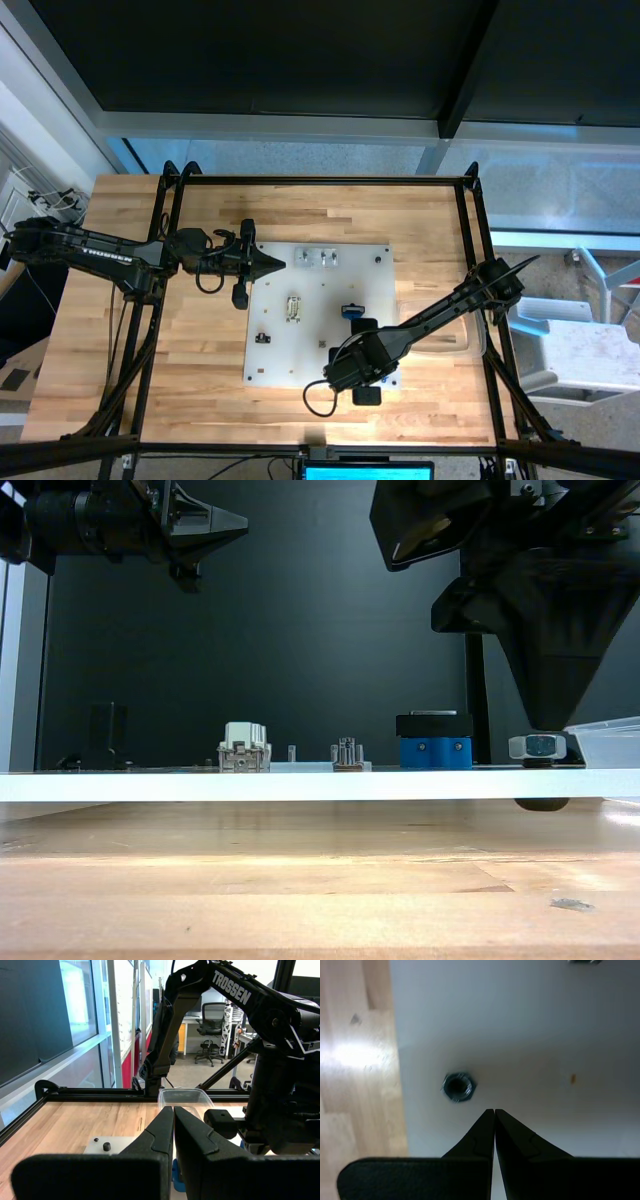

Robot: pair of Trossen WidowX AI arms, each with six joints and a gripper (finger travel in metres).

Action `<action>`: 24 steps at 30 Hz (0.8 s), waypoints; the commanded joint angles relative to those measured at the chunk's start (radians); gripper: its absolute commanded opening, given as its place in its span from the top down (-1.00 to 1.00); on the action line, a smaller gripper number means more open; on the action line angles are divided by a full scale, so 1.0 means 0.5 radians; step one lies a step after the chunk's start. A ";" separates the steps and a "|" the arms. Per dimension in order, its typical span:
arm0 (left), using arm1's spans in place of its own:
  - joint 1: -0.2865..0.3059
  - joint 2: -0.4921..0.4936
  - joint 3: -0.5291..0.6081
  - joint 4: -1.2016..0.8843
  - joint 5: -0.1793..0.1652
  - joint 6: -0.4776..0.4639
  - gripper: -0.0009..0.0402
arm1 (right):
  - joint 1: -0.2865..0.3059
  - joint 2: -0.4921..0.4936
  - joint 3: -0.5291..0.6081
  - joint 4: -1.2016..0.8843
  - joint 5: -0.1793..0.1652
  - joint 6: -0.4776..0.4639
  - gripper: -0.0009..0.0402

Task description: Pick the M12 fastener and fasten on the M12 threads

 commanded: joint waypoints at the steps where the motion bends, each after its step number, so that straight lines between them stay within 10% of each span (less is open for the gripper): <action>1: 0.000 0.001 0.001 0.000 0.001 0.001 0.96 | -0.002 0.020 0.002 0.038 0.002 0.002 0.96; 11: 0.000 0.001 0.001 0.000 0.001 0.001 0.96 | -0.002 0.020 -0.056 0.139 -0.025 0.001 0.96; 13: 0.000 0.001 0.001 0.001 0.001 0.001 0.96 | -0.002 0.019 -0.056 0.148 -0.133 -0.025 0.96; 17: 0.000 0.001 0.001 0.000 0.001 0.001 0.96 | -0.003 0.003 -0.043 0.125 -0.613 -0.198 0.96; 24: 0.000 0.001 0.001 0.000 0.001 0.001 0.96 | -0.003 -0.009 -0.043 0.093 -0.634 -0.191 0.96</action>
